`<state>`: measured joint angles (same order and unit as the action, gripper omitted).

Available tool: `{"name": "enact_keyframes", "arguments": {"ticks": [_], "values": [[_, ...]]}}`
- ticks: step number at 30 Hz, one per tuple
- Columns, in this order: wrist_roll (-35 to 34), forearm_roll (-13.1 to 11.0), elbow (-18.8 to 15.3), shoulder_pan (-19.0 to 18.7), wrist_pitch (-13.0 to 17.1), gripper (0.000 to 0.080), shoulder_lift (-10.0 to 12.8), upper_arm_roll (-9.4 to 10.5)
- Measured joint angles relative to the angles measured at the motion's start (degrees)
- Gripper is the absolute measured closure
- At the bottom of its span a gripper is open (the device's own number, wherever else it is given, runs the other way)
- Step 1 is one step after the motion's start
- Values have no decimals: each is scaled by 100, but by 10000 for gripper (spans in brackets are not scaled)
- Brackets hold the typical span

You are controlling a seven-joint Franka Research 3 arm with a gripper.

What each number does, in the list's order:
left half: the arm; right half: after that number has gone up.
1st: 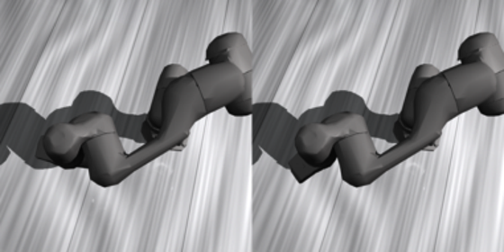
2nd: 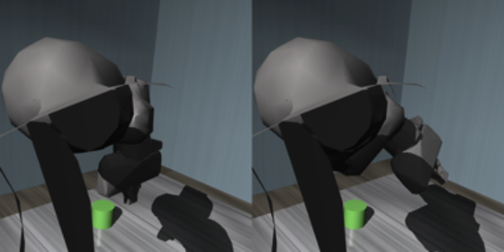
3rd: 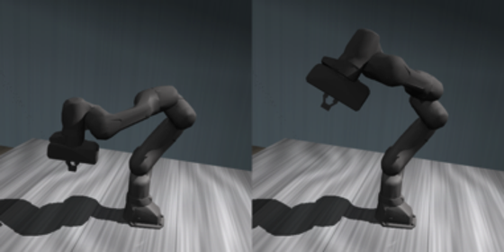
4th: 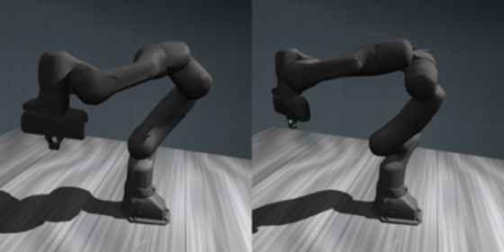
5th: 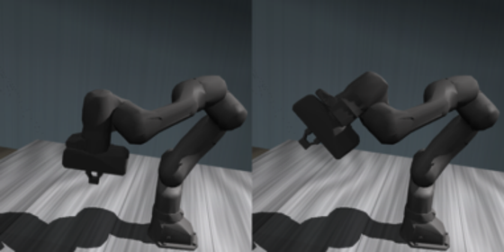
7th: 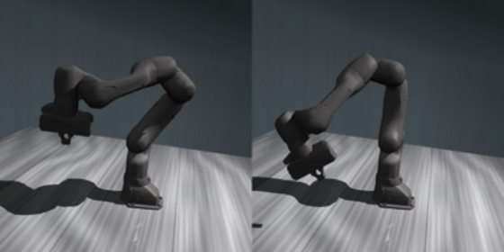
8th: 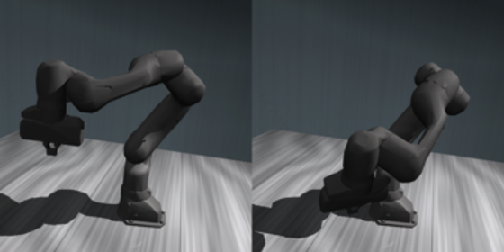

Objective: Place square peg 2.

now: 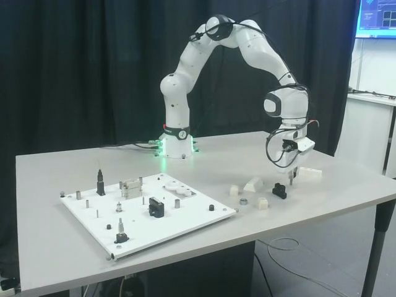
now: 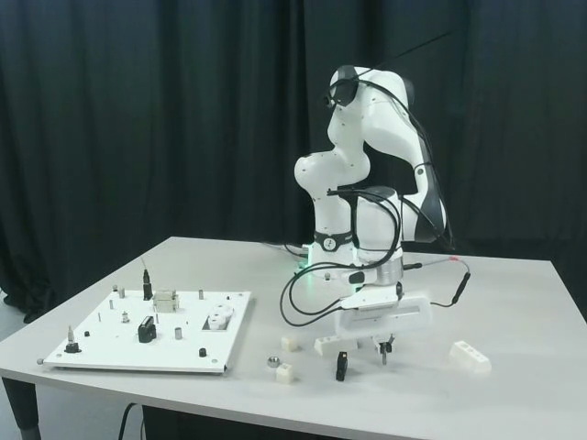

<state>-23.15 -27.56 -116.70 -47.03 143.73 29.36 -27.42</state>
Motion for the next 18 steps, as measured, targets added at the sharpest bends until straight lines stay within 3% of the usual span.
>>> {"name": "enact_keyframes", "arguments": {"ticks": [9,10,15,16,18], "values": [[-12,0,-60,-6,133,738,5,46],[-24,0,-62,-6,133,668,5,48],[-84,0,-73,-6,132,668,5,51],[-85,0,-74,-6,132,324,5,51],[-85,0,-74,-6,130,324,4,51]]}}
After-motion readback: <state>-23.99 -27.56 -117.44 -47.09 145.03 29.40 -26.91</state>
